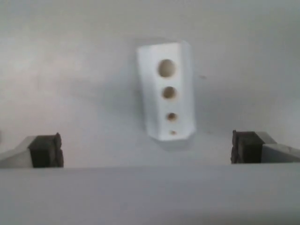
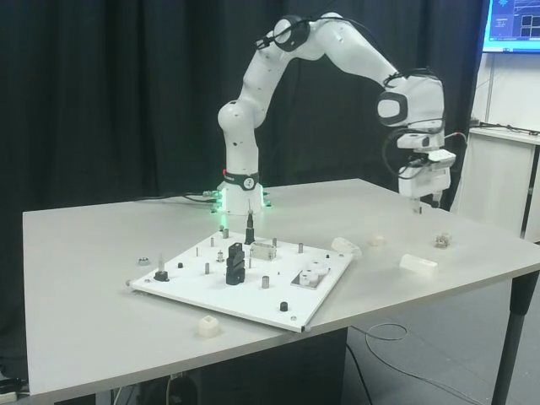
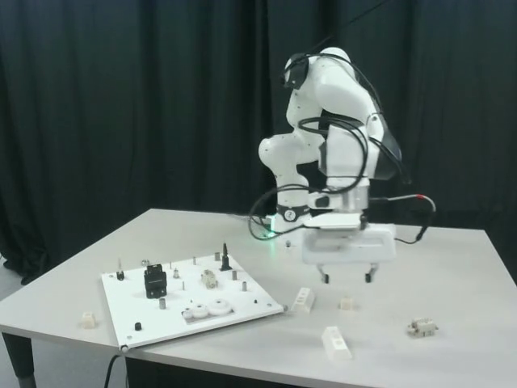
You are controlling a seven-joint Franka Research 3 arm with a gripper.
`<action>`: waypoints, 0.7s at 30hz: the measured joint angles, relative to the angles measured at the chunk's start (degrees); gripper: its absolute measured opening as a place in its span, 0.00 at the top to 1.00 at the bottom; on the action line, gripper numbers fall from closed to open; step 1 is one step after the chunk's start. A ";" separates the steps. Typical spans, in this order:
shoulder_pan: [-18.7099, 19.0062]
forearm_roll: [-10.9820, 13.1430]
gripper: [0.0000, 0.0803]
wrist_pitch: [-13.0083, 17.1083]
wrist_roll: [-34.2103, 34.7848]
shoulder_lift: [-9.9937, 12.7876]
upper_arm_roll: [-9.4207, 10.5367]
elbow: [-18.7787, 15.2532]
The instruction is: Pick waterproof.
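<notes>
- The waterproof (image 1: 166,91) is a white block with chamfered corners and a row of four round holes that shrink from one end to the other.
- It lies flat on the grey table (image 1: 70,70), below the gripper (image 1: 146,149) and between its two fingertips; its long axis runs across the line joining them.
- The gripper hangs spread wide, holding nothing.
- Only the wrist view shows the holes; the room views show the white board (image 2: 329,287) of parts well aside.

Room views evenly lit; wrist view soft, faint shadows.
</notes>
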 joint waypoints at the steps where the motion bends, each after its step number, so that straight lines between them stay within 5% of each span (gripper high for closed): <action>1: 0.00 0.04 0.00 -0.10 -0.40 0.40 0.45 0.43; 10: 0.00 1.26 0.00 -1.76 -2.02 4.38 4.42 5.68; 21: 0.05 3.23 0.00 -8.14 -2.02 10.33 7.71 14.52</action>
